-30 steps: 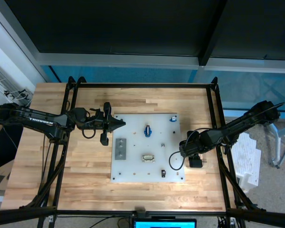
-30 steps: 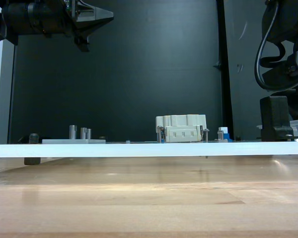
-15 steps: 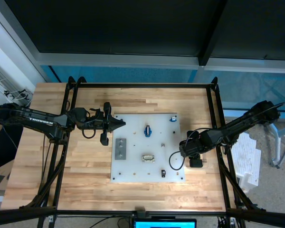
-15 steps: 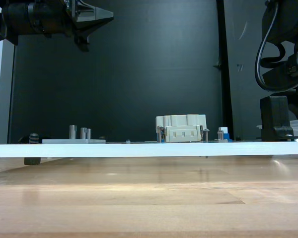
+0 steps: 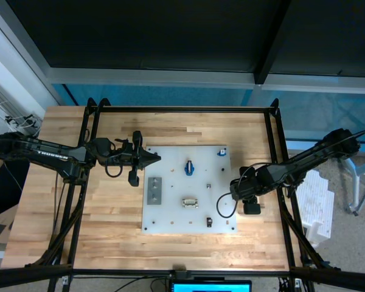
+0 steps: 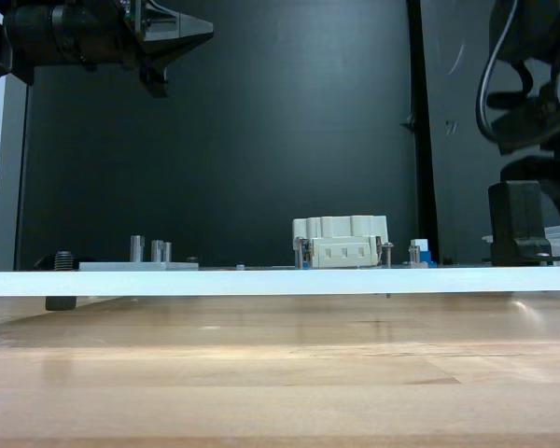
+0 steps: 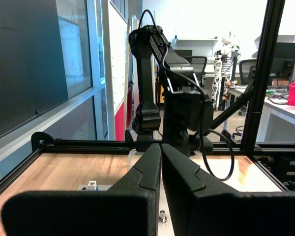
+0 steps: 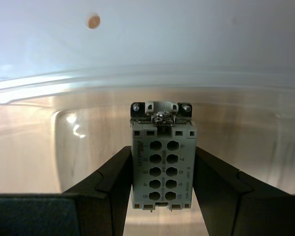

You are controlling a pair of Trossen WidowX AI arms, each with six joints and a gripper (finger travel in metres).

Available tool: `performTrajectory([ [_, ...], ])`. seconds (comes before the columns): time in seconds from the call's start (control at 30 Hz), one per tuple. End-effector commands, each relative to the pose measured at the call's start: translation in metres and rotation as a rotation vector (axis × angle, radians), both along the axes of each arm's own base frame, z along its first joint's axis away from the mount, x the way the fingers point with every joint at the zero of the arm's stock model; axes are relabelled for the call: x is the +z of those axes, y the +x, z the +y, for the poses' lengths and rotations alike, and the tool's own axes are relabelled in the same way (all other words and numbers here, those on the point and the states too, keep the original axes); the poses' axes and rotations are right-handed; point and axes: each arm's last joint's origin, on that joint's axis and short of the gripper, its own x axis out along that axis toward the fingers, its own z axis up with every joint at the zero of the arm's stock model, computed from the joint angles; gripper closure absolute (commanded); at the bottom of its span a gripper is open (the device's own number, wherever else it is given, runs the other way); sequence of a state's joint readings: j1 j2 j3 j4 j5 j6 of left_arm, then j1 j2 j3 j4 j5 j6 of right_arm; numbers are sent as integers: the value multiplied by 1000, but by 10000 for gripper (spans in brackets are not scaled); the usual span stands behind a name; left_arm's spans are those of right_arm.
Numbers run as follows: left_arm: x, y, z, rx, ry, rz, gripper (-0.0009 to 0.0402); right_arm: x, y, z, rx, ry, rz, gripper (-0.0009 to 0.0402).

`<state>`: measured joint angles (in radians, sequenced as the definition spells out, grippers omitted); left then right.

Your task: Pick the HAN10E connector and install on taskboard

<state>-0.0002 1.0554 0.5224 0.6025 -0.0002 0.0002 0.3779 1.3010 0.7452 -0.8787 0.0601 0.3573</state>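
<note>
1. High view: wooden table (image 5: pixel 109 243), white board (image 5: pixel 170 219); my right gripper (image 5: pixel 249 204) hangs just off its right edge; left arm (image 5: pixel 48 155) reads "TROSSEN".
2. Low view: beige block (image 6: pixel 341 243) standing on the white board (image 6: pixel 215 282).
3. Left wrist view: left gripper (image 7: pixel 161 145) pinched together, empty; office beyond.
4. Right wrist view: I'm clamping the connector (image 8: pixel 162 162), holes numbered 1–10, over a clear tray (image 8: pixel 64 98).

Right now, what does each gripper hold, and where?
Right gripper, off the taskboard's right edge, pinches the HAN10E connector by its long sides. Left gripper, over the left edge, shut, empty.
</note>
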Motion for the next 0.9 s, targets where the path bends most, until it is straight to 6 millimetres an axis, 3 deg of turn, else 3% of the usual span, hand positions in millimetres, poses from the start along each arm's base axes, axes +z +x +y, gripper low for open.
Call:
performTrajectory([
  [0.03,0,0,0,0,0,0,392,15,0,0,-1,-1,6,357],
  [0.5,0,0,0,0,0,0,392,71,-1,0,-1,2,6,358],
  [0.9,0,0,0,0,0,0,392,80,5,2,-4,17,-18,358],
])
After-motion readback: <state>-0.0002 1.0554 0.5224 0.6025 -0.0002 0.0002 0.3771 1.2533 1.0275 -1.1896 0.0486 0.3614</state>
